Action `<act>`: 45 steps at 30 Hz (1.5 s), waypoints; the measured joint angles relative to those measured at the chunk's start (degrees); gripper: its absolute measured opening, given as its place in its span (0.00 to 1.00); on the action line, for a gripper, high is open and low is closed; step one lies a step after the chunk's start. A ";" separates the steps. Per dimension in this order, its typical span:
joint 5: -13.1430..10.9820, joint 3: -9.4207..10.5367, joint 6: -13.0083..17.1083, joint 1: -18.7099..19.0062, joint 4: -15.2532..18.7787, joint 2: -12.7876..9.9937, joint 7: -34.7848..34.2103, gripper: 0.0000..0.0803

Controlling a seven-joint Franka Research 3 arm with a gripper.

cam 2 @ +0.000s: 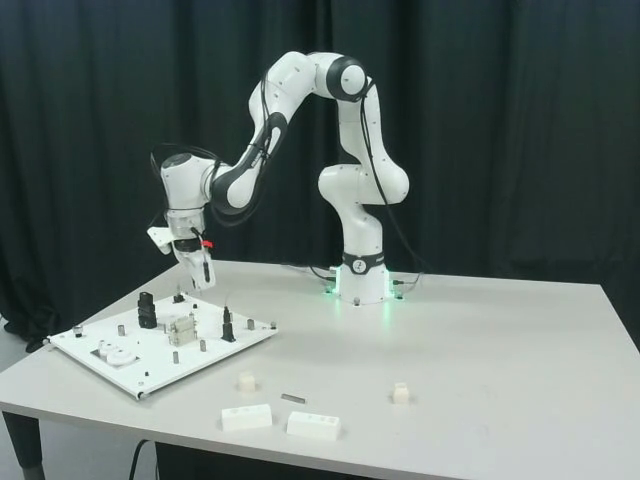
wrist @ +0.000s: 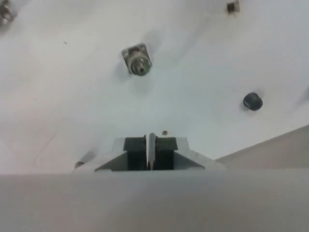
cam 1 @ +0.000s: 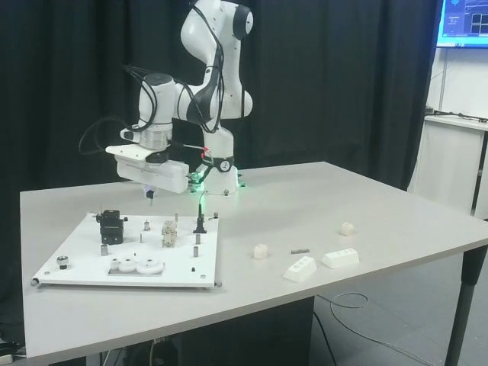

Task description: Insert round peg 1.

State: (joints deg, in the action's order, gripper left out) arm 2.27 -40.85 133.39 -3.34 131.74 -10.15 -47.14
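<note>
A thin grey round peg (wrist: pixel 151 143) stands upright between the black pads (wrist: pixel 135 145), and my gripper (wrist: pixel 150 153) is shut on it. The gripper (cam 1: pixel 150 194) hangs a little above the far part of the white task board (cam 1: pixel 91 271), apart from it. In the wrist view the board (wrist: pixel 58 106) lies below, with a metal threaded connector (wrist: pixel 138 61), a black round knob (wrist: pixel 252 101) and a small stud (wrist: pixel 164 132) close past the peg's tip. From the second room view the gripper (cam 2: pixel 199 272) is over the board's (cam 2: pixel 215 355) back edge.
On the board stand a black block (cam 1: pixel 112 226), a black upright post (cam 1: pixel 200 224), white gears (cam 1: pixel 136 266) and several small pins. On the grey table right of the board lie two white blocks (cam 1: pixel 300 268), two small white cubes (cam 1: pixel 260 251) and a short dark pin (cam 1: pixel 300 249).
</note>
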 joint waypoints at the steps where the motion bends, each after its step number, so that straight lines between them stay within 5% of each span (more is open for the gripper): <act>1: 0.00 -0.23 0.36 0.00 0.50 0.25 0.10 0.04; 17: -1.29 -4.04 8.56 0.00 8.94 4.04 3.22 0.04; 35: -14.67 -7.01 11.32 -0.01 12.18 4.51 17.72 0.04; 45: -19.98 -7.74 12.48 -0.01 12.29 3.37 23.76 0.04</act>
State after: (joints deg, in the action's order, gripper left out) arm -17.72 -48.59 145.87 -3.35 144.04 -6.79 -23.38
